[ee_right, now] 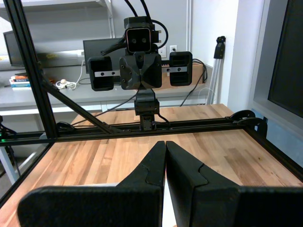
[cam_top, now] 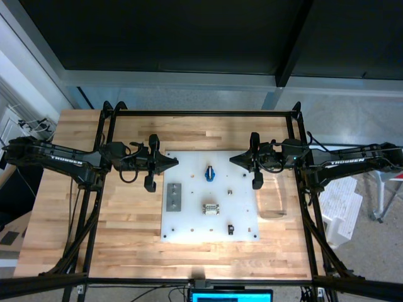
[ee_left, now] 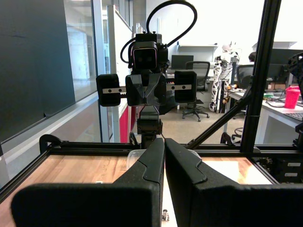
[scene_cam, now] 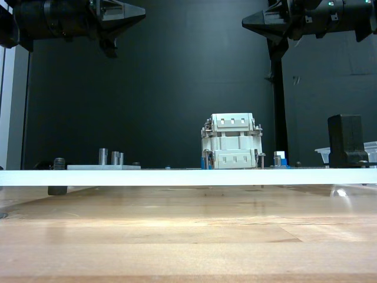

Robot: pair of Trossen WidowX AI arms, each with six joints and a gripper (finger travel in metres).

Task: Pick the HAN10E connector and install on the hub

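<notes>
The HAN10E connector [cam_top: 212, 207] shows its pale speckled face near the middle of the white board. In the low view the connector [scene_cam: 232, 124] sits stacked on top of the hub [scene_cam: 231, 158], upright and level. My left gripper [cam_top: 177, 162] hovers high over the board's far left corner, shut and empty. High over the far right corner my right gripper [cam_top: 232, 160] is also shut and empty. Both point inward, facing each other, well above the connector. Each wrist view shows closed fingertips, the left gripper [ee_left: 164, 156] and the right gripper [ee_right: 165, 156], with the opposite arm beyond.
On the white board [cam_top: 189, 233] lie a grey two-hole metal block [cam_top: 173, 197] at the left, a blue knob [cam_top: 210, 172] at the back and a small black part [cam_top: 231, 228] at the front right. A clear plastic container [cam_top: 275, 202] sits off the board's right edge.
</notes>
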